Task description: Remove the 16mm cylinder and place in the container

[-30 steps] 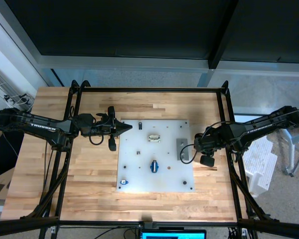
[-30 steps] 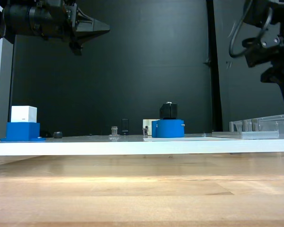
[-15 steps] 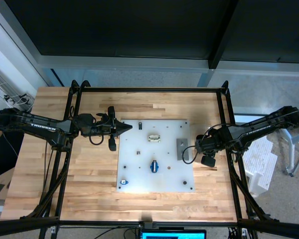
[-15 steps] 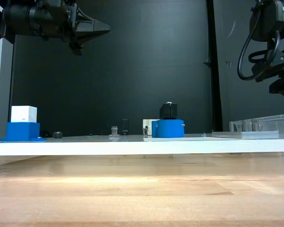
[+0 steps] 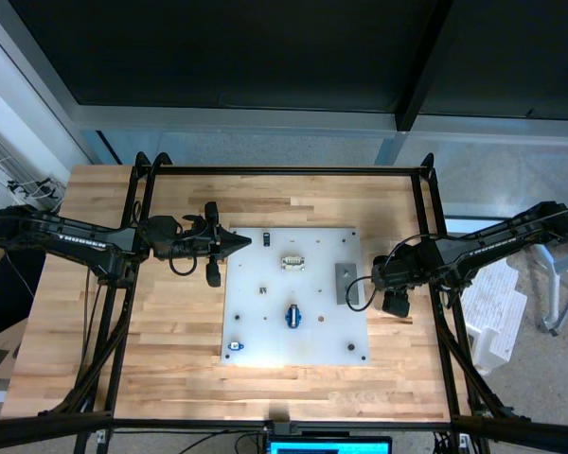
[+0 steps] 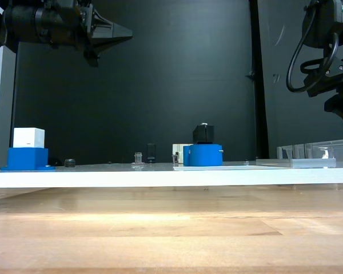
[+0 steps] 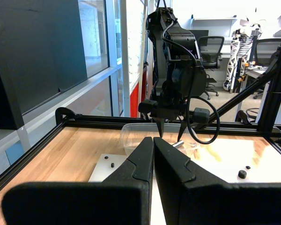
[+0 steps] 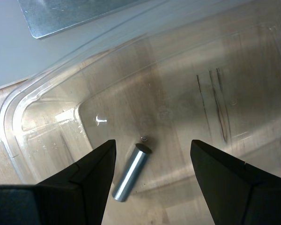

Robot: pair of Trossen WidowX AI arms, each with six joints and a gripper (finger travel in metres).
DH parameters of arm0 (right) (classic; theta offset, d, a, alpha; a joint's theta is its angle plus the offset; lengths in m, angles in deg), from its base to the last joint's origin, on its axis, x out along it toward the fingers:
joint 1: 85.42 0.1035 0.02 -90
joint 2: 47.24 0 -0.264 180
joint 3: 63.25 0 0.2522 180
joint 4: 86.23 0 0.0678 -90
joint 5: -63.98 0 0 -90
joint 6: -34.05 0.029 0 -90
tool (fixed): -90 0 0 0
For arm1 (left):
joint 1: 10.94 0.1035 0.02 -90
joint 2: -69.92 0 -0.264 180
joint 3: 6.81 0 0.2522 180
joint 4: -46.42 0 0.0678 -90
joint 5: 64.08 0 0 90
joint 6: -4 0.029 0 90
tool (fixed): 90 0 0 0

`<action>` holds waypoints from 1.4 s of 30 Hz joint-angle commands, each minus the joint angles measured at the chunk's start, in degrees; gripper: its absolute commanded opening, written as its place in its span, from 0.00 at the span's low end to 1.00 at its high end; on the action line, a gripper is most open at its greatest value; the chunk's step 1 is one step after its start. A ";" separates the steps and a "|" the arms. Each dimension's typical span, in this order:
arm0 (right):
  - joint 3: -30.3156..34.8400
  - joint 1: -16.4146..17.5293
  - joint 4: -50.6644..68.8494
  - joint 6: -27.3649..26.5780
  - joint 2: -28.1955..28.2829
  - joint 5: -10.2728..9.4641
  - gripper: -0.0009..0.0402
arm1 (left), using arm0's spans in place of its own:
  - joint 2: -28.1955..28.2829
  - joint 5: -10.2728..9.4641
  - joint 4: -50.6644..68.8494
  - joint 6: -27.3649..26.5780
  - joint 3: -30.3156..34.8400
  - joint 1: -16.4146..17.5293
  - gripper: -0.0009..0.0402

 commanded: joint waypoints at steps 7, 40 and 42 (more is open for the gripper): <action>1.88 -0.39 -0.20 -2.99 0.02 1.27 0.55 | 0.02 0.00 0.00 0.00 0.00 0.00 0.02; 8.66 -16.02 -60.17 -36.76 3.28 -8.17 0.03 | 0.02 0.00 0.00 0.00 0.00 0.00 0.02; 8.00 -17.11 -63.17 -36.70 3.65 -9.62 0.02 | 0.02 0.00 0.00 0.00 0.00 0.02 0.02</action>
